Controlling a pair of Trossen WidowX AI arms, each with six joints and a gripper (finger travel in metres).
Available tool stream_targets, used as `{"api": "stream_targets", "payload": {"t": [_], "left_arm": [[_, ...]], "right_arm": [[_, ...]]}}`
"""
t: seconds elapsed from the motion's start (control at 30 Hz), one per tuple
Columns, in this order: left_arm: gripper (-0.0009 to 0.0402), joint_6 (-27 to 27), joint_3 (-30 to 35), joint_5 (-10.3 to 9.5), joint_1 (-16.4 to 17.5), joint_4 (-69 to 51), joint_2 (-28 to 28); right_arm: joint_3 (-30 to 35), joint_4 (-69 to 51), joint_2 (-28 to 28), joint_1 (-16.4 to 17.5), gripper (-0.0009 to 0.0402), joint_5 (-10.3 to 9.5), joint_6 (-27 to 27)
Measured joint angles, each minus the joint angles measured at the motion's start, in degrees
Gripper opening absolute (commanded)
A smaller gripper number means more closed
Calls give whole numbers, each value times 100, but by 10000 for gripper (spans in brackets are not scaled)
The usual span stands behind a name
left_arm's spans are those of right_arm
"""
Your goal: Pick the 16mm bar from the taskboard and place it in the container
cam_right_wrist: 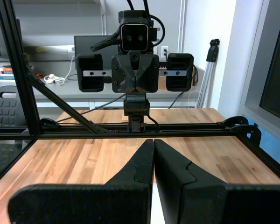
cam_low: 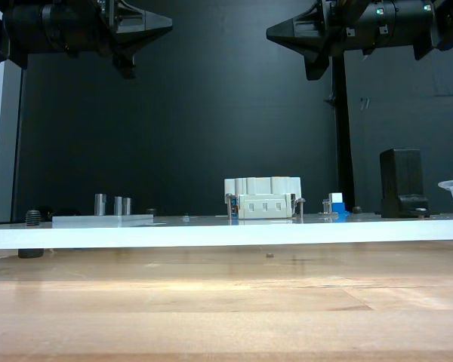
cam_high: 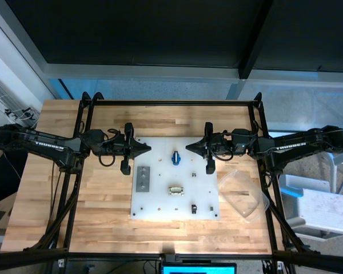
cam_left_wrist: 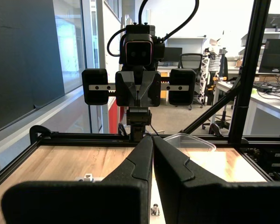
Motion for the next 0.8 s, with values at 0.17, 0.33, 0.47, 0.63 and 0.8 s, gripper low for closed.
{"api": "stream_targets", "payload": {"t": [0.17, 0.33, 0.47, 0.63, 0.8], "left_arm": [[0, 0, 0, 0, 2, 0, -2], [0, 0, 0, -2, 2, 0, -2], [0, 0, 0, -2, 2, -2, -2], [0, 0, 0, -2, 2, -2, 0], [0, 0, -2, -2, 2, 0, -2]], "right_arm": [[0, 0, 0, 2, 0, -2, 0], [0, -2, 0, 2, 0, -2, 0], [0, 0, 0, 2, 0, -2, 9], [0, -17, 0, 2, 0, -4, 83], [127, -568, 0, 4, 0, -4, 190]]}}
